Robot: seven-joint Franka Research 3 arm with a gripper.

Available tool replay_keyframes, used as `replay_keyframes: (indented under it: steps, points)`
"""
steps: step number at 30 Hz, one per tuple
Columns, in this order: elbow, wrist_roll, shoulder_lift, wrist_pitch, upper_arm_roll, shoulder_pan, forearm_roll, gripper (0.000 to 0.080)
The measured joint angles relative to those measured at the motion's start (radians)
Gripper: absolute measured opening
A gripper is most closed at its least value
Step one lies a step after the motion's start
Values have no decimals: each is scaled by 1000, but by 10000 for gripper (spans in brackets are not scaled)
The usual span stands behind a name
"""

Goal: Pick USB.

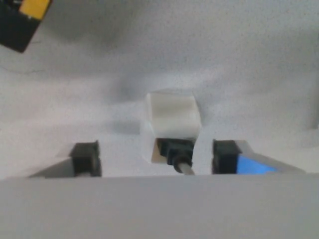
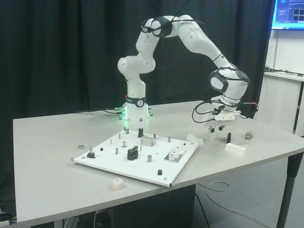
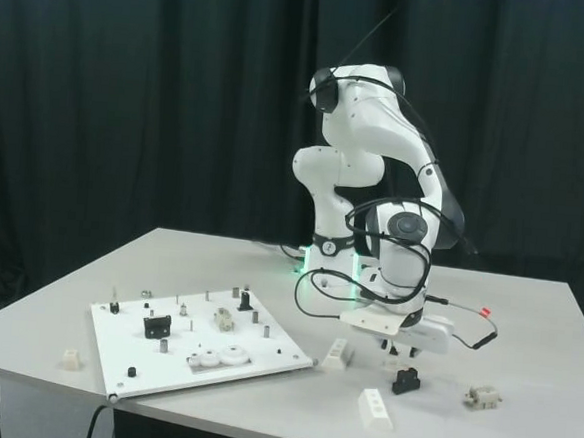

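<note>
The gripper (image 1: 155, 158) hovers with jaws spread astride the black USB plug (image 1: 177, 152) in its white block (image 1: 173, 117); it should descend straight, centred, before closing.

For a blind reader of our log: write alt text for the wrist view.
Seen from the wrist, the open gripper hangs over a small white block on the grey table, one black fingertip on each side of it. A black plug with a grey cable sits in the block's near face. A black object shows at the picture's edge.
</note>
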Motion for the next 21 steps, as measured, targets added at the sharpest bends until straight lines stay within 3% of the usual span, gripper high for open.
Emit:
replay_keyframes:
  steps: [5,6,10,11,18,19,21]
  points:
    - [0,4,0,0,-2,0,-1,516]
    - [0,6,0,0,-2,0,-2,334]
    - [0,16,0,0,-5,1,-4,334]
    - [0,17,0,0,-6,1,-4,170]
    - [2,20,0,0,-15,8,-5,170]
    - [2,20,0,0,-16,9,-5,90]
    - [3,20,0,0,-17,9,-6,91]
